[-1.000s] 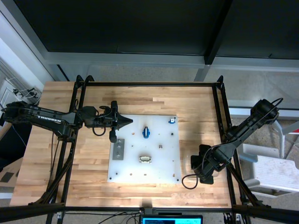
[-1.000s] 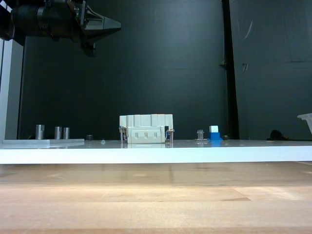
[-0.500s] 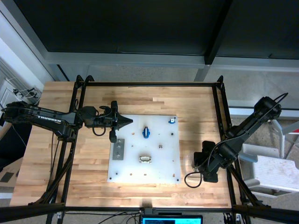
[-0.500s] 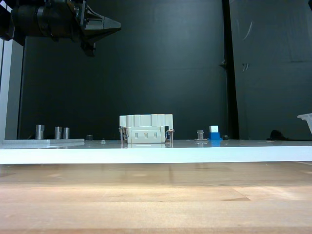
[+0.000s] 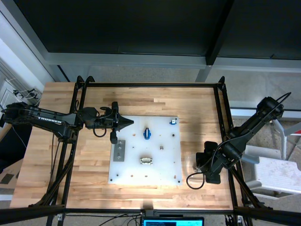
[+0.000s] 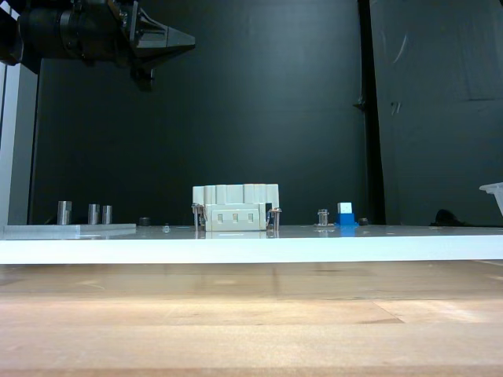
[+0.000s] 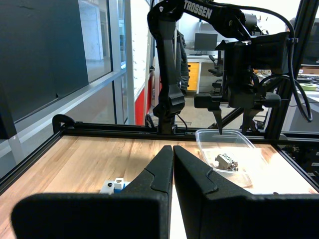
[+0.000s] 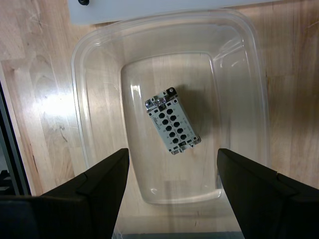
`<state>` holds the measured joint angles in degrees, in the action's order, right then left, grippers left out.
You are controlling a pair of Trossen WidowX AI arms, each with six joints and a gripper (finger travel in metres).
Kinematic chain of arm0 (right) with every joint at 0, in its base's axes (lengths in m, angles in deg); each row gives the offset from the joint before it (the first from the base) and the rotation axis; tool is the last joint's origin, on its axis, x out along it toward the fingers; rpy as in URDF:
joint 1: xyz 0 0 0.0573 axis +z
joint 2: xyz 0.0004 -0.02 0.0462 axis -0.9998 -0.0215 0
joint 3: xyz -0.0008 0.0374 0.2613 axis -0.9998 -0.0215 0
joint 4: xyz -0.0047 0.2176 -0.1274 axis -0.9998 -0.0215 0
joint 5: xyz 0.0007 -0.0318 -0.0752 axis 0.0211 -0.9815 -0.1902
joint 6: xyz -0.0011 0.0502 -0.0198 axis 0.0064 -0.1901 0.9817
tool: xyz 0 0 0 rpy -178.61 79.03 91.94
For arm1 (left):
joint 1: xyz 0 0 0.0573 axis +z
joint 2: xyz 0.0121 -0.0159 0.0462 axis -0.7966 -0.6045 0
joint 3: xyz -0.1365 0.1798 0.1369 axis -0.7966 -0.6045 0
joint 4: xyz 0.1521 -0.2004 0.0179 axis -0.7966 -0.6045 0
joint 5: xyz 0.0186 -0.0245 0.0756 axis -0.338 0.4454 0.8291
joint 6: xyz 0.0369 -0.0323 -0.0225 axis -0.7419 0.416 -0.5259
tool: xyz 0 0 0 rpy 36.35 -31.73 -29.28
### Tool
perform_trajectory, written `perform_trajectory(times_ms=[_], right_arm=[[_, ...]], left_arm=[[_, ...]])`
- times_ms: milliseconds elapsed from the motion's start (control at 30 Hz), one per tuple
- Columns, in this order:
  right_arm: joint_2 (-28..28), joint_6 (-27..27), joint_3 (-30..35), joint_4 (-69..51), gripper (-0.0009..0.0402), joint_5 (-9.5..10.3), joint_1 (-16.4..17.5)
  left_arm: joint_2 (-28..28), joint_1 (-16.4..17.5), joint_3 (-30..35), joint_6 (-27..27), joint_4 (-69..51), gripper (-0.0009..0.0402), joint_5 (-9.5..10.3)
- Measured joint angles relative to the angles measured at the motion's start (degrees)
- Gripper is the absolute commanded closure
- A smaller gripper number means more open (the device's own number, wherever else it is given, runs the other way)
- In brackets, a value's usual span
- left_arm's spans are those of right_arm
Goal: Remove the HAN10-E connector and place it in the container
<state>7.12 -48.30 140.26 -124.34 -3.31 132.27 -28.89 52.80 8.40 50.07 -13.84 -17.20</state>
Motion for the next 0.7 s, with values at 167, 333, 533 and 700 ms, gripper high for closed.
perform_trajectory(times_ms=[167,333,533,700], right_arm=[[0.00,0.00,0.00,0.00,0.0146,0.00,0.00],[0.00,0.00,-0.02,0.02,0.0146,0.00,0.00],[0.00,0.00,-0.04,0.20,0.0146,0.00,0.00],[0.00,0.00,-0.04,0.83,0.0146,0.00,0.00]], left_arm=[[0.00,0.00,0.00,-0.02,0.00,0.0393,0.00],[0.00,0.00,0.02,0.00,0.00,0.0393,-0.02],[0.00,0.00,0.00,0.00,0.00,0.0393,-0.02],[0.00,0.00,0.02,0.00,0.00,0.0393,-0.02]])
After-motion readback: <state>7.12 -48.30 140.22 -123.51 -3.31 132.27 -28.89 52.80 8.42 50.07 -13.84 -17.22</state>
